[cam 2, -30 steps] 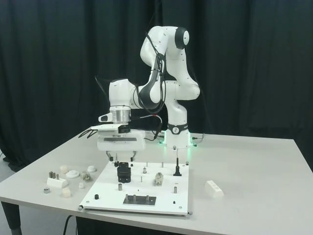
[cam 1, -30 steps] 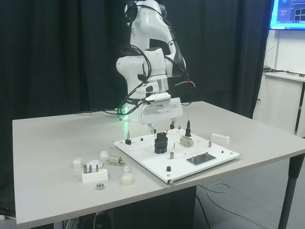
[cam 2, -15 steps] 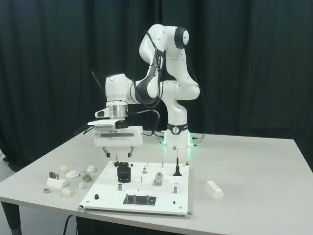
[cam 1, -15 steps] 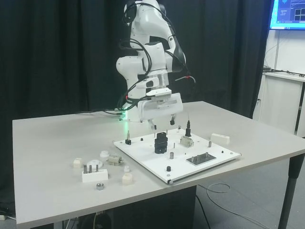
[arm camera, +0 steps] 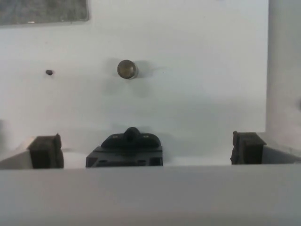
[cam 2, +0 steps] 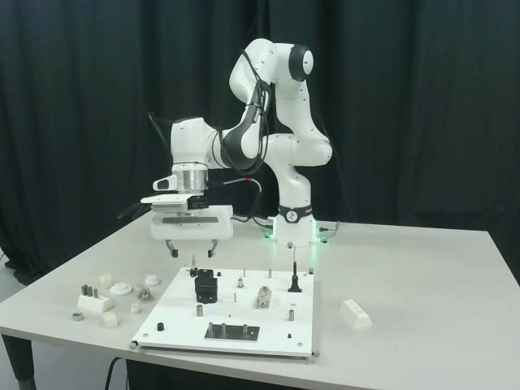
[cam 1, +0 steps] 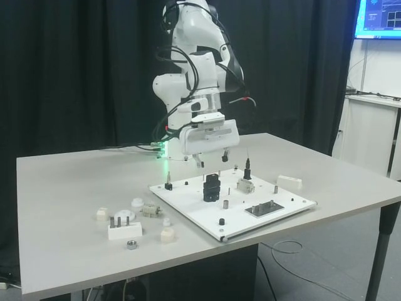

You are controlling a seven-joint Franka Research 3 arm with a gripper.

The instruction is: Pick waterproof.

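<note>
Claw (cam 1: 211, 160) spread wide, empty, apparently hovering clear above black waterproof part (cam 1: 211, 188)

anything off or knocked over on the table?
Nothing stands out. The white board lies flat, its black block upright; loose white parts sit beside it. The end effector hangs above the block, holding nothing.

The grey table (cam 1: 75, 182) carries a white board (cam 1: 263, 221), small white parts (cam 1: 124, 231) and a white block (cam 1: 289, 182).
</note>
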